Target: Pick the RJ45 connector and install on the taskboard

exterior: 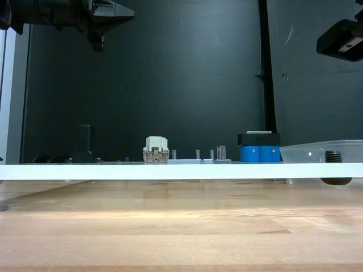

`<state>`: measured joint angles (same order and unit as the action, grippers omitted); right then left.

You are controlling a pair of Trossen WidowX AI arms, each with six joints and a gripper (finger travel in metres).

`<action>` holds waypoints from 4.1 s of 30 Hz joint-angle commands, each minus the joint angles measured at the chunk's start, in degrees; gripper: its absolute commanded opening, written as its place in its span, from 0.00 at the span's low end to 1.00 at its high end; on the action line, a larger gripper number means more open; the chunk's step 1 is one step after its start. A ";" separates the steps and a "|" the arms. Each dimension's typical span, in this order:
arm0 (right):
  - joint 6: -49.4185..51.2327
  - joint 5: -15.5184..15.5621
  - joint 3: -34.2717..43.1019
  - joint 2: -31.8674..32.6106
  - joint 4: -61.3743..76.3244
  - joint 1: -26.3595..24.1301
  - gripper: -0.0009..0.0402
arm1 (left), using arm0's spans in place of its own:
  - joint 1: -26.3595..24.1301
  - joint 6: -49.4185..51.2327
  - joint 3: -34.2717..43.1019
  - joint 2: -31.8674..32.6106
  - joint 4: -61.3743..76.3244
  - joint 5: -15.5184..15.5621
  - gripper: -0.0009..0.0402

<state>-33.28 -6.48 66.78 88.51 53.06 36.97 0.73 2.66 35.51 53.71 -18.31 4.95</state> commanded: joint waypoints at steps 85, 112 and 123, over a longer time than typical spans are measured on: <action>0.68 -0.98 -3.32 3.13 -4.72 0.83 0.02 | 0.00 0.00 0.00 0.02 -0.02 -0.02 0.02; 0.70 -0.98 -3.85 1.51 -6.21 0.79 0.03 | 0.02 0.00 0.00 0.02 -0.02 -0.02 0.02; 0.55 -0.98 -3.85 1.16 -6.25 0.79 0.27 | 0.02 0.00 0.00 0.02 -0.02 -0.02 0.02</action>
<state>-32.67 -7.35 62.67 89.93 47.31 37.71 0.73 2.68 35.48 53.74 -18.31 4.93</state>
